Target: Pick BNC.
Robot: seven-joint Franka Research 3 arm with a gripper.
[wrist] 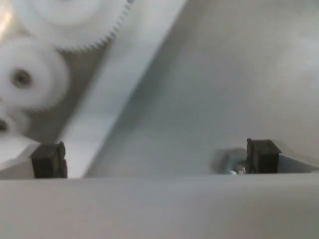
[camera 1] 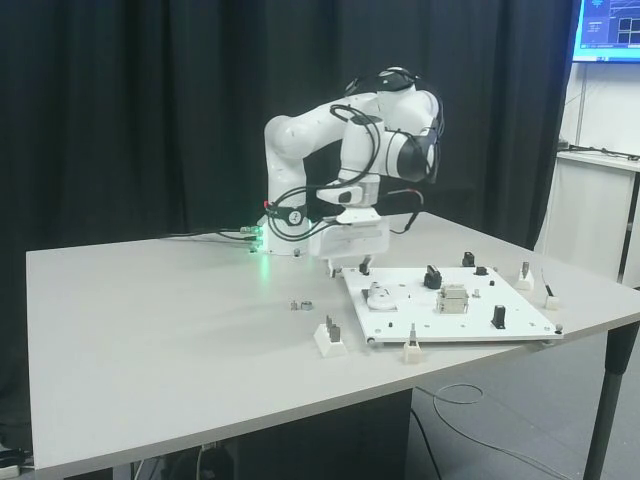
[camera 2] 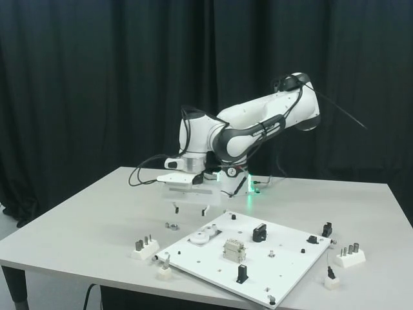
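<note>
The pick has hardly begun: nothing is held, and the approach, descent and grasp are all left, as far as the views show. The white robot arm's jaws [camera 2: 190,209] stand wide open above the grey desk [camera 1: 150,320], beside the corner of the flat white assembly board [camera 2: 284,271] where the white plastic gears [camera 2: 201,236] sit. The small metal BNC connector [camera 2: 171,226] lies loose on the desk, just off that board corner and apart from it. In the wrist view it shows as a small shiny piece [wrist: 238,169] right beside one black fingertip [wrist: 262,155], so it seems off-centre, not midway between the jaws. From the second room view it lies below them and slightly aside.
</note>
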